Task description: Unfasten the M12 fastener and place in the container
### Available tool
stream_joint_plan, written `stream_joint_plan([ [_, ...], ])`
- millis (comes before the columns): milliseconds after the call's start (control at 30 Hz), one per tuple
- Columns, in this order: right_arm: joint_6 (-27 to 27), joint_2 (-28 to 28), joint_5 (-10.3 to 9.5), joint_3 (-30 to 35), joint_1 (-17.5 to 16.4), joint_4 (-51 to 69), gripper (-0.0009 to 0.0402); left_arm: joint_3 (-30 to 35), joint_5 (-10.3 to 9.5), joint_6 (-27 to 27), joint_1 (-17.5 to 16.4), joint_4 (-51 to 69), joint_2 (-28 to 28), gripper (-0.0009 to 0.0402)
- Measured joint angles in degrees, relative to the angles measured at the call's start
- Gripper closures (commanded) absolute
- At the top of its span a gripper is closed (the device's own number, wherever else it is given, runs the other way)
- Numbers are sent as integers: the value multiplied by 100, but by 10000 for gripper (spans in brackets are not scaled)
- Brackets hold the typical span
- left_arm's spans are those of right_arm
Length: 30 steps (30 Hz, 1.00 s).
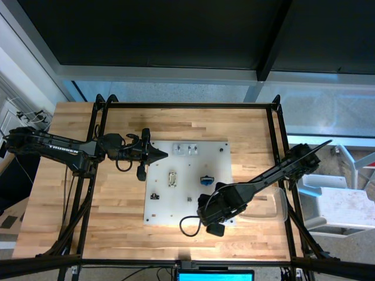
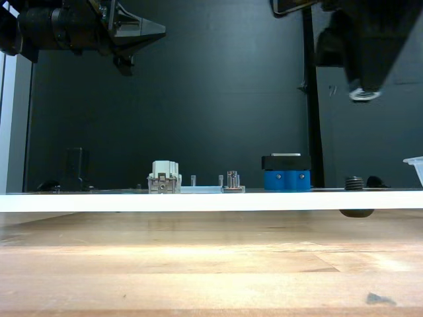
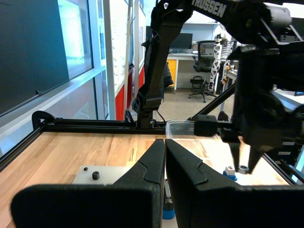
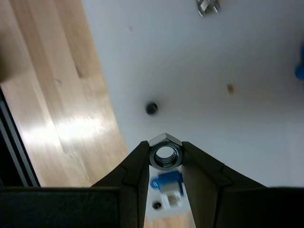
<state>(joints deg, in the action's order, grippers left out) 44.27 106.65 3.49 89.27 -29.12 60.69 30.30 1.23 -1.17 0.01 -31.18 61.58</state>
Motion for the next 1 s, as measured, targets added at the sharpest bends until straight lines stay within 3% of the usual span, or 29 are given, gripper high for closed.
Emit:
stream_joint_plan([
  [233, 17, -702, 149, -708, -181, -9, 387, 2, -2, 0, 0, 0, 0, 393],
  [1000, 35, -2632, 120, -2944, -643, -4, 371, 2, -2, 0, 0, -2, 2, 393],
])
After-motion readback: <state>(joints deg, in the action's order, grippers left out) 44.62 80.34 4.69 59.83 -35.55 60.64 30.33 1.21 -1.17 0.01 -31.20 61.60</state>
